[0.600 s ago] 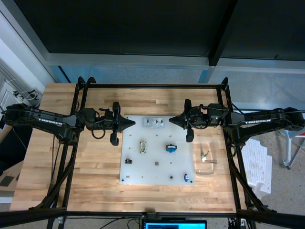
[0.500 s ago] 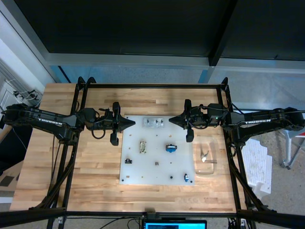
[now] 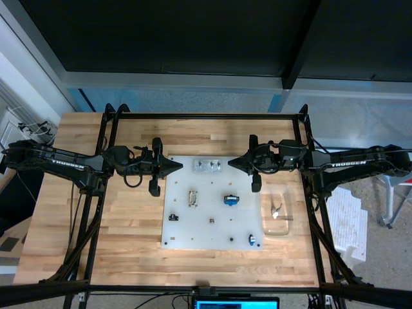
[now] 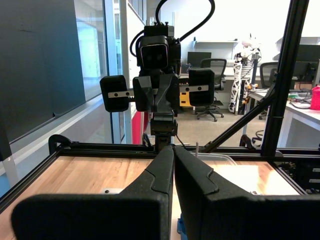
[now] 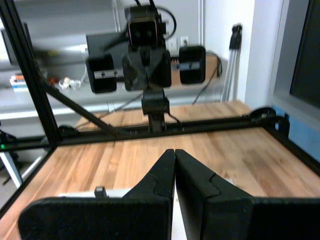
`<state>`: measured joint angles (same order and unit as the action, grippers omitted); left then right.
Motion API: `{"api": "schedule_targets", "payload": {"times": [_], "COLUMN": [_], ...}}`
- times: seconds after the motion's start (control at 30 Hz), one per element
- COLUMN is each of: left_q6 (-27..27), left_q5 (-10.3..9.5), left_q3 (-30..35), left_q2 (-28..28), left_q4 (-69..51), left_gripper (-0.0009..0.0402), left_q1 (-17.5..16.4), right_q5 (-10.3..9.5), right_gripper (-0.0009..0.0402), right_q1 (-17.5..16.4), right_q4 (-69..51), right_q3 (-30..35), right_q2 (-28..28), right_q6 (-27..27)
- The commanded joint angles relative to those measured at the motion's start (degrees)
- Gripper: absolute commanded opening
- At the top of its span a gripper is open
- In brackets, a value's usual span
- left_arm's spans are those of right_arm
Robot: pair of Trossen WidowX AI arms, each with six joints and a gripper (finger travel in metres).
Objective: Pick the RJ45 connector and install on taskboard
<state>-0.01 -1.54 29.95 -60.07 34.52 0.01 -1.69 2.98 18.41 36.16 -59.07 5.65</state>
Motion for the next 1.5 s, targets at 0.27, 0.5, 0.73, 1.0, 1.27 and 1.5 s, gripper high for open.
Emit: {"api": "schedule_targets", "payload": {"times": [0.27,0.5,0.73,1.0,1.27,1.5], "left_q6": [0.0,0.0,0.0,0.0,0.0,0.0], "left_q5": [0.0,0.0,0.0,0.0,0.0,0.0], "left_q3": [0.0,0.0,0.0,0.0,0.0,0.0], "left_q2": [0.0,0.0,0.0,0.0,0.0,0.0], "left_q4": [0.0,0.0,0.0,0.0,0.0,0.0], "left_gripper": [0.0,0.0,0.0,0.0,0.0,0.0], "left_q1": [0.0,0.0,0.0,0.0,0.0,0.0], "right_q5": [0.11,-0.02,-0.02,0.02,0.15,0.24], "right_gripper": [0.0,0.0,0.0,0.0,0.0,0.0], "right_q1": [0.0,-0.2,-0.3,-0.5,-2.9,-8.3], "right_q4": [-19.9,-35.7,-51.3,-69.4,-83.0,-92.0], "right_q3": [6.7,11.5,16.5,20.5,23.0,23.0], "right_q2": [3.7,4.6,5.8,7.7,8.1,8.1], "right_q6": [-0.1,-0.1,0.1,1.4,1.5,4.3]}}
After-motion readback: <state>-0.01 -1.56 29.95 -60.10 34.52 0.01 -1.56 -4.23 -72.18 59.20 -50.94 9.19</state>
